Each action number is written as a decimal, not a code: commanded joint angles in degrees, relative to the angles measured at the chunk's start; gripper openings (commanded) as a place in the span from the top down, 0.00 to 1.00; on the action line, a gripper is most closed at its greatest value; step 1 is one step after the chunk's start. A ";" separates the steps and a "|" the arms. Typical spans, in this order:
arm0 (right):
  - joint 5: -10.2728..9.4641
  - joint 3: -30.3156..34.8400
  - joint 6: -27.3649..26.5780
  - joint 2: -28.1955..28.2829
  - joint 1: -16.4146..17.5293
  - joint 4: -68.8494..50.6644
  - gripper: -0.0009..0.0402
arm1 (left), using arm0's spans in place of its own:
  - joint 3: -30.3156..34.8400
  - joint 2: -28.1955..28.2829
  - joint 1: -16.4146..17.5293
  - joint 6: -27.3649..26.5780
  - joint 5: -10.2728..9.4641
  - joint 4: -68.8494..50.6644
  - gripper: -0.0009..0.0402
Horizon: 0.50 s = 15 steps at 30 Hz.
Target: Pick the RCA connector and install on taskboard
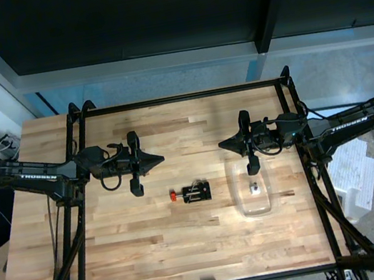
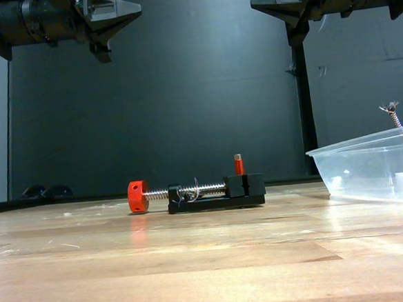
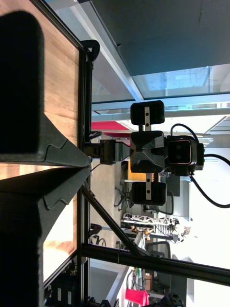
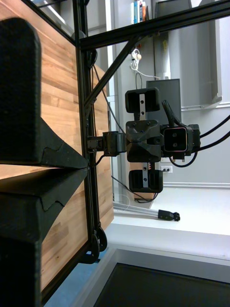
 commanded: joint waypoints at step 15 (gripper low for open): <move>-0.37 1.49 0.22 -0.63 0.11 -5.75 0.98 | 0.02 0.02 -0.02 0.00 0.00 0.00 0.98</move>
